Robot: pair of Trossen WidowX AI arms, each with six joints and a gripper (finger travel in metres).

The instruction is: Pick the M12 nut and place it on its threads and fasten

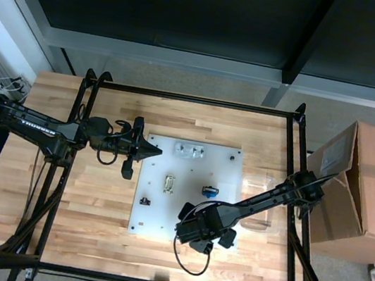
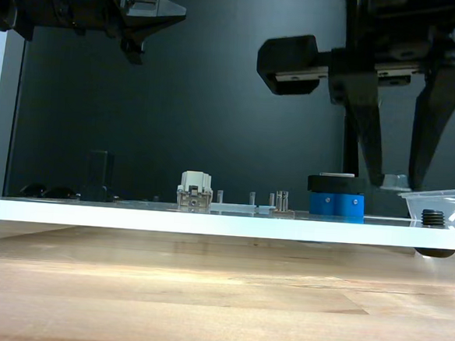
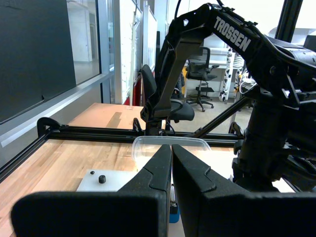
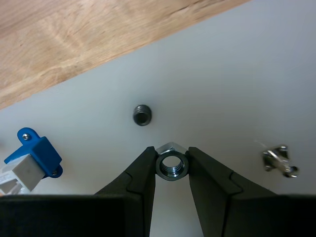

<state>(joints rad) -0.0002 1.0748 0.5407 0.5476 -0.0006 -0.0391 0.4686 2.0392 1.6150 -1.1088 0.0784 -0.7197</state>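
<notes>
Right gripper (image 4: 172, 157) is clamped across the flats of the M12 nut (image 4: 172, 166), which is carried bore upright above the white board (image 4: 237, 74), clear of its stud (image 4: 142, 115) (bare, just beside). Small, stiff and probably slick, the nut is best pinched on opposite flats. Left gripper (image 3: 171, 170) is seen closed on nothing, raised by the board's far left edge.
</notes>
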